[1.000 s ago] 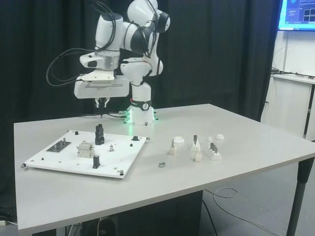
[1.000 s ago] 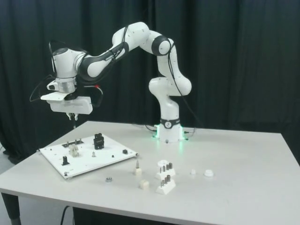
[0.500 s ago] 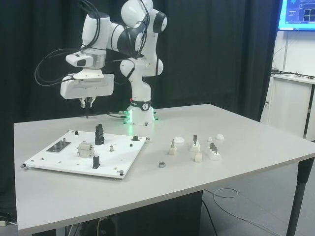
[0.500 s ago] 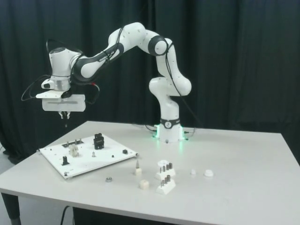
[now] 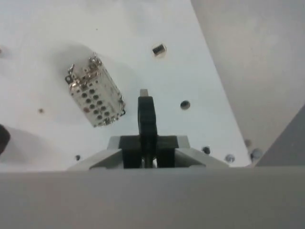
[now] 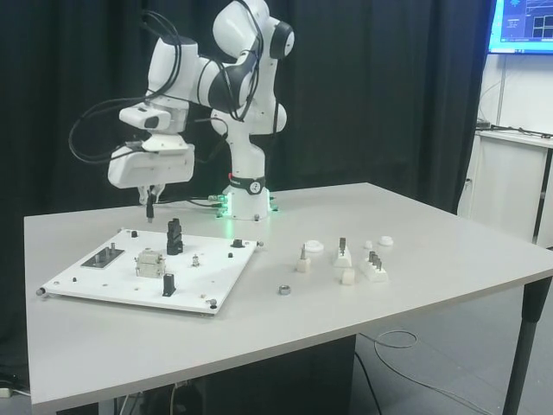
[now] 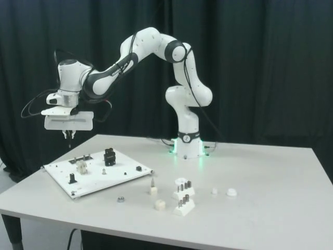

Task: Insert USB.

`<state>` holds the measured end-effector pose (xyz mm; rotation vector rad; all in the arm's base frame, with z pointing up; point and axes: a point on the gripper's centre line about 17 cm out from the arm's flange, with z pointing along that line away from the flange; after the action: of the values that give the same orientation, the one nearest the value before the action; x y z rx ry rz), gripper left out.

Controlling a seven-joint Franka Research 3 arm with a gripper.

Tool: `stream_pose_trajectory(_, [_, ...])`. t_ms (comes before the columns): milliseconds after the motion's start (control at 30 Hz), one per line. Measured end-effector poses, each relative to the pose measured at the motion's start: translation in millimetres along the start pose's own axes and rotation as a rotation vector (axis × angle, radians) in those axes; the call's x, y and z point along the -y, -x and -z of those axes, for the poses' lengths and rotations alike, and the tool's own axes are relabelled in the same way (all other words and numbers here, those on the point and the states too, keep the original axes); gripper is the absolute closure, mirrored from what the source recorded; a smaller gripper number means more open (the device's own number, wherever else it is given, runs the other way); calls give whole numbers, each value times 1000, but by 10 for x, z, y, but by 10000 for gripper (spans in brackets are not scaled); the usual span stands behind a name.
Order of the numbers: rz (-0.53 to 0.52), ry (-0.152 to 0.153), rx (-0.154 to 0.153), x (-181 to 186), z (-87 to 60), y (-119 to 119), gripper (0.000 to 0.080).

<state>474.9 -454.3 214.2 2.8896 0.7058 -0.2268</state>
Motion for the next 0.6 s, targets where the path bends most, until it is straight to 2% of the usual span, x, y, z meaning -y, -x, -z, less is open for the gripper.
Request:
stream_pose_trajectory(367, [114, 15, 9, 26, -223, -244, 742])
stream_pose_trajectory(600, [145, 25, 20, 30, -373, -366, 742])
